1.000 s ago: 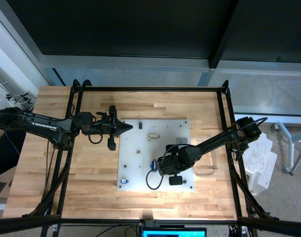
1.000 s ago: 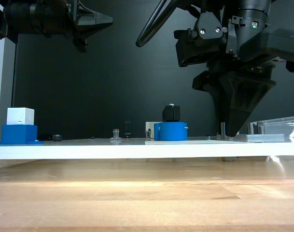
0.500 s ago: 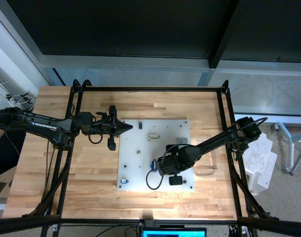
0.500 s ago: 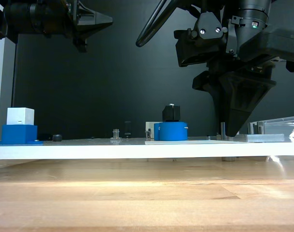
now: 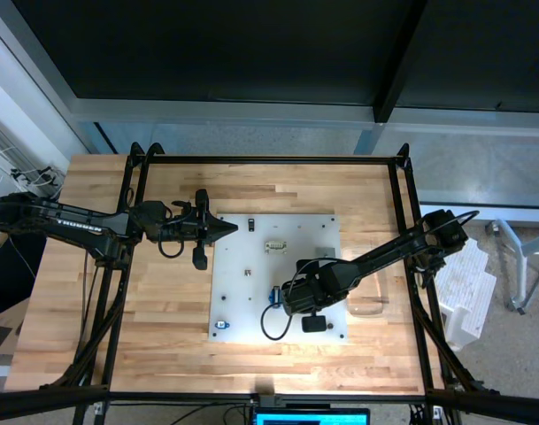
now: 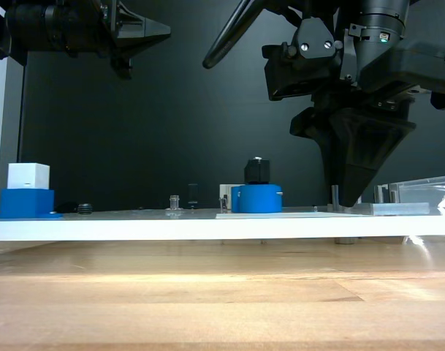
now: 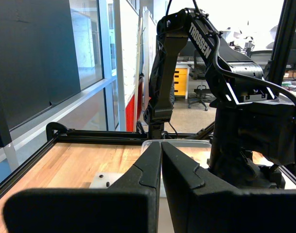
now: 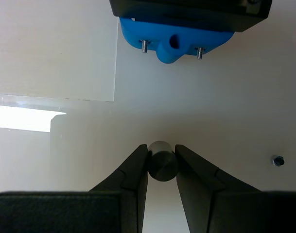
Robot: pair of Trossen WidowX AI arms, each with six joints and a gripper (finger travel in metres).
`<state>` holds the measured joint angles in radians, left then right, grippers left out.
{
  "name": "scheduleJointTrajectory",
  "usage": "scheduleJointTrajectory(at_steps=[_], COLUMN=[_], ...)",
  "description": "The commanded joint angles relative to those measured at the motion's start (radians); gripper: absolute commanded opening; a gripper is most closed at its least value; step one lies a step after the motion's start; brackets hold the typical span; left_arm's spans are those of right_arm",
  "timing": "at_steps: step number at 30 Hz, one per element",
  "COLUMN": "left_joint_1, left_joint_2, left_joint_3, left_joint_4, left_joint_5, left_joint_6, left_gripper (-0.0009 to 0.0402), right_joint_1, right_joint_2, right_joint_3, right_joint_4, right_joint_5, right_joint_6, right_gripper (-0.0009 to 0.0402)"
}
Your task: Remove the 16mm cylinder and place in the container
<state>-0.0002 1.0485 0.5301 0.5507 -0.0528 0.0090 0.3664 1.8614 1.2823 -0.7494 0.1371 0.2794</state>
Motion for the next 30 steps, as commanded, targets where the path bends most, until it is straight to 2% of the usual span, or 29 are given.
scheduleJointTrajectory(at_steps=[1,30], left_joint_1=[0.0,0.0], left_joint_2=[0.0,0.0], left_joint_3=[0.0,0.0], left_joint_4=[0.0,0.0], left_joint_5=[0.0,0.0], left_joint_6=[0.0,0.0], left_gripper=[0.0,0.0], right_joint_1=[0.0,0.0], right_joint_2=[-0.001,-0.003], right_joint_3=[0.001,0.001], right_joint_4=[0.015,0.027], right_joint_5=[0.0,0.0], right_joint_6=[0.001,0.001], right_gripper=[0.0028,0.0027])
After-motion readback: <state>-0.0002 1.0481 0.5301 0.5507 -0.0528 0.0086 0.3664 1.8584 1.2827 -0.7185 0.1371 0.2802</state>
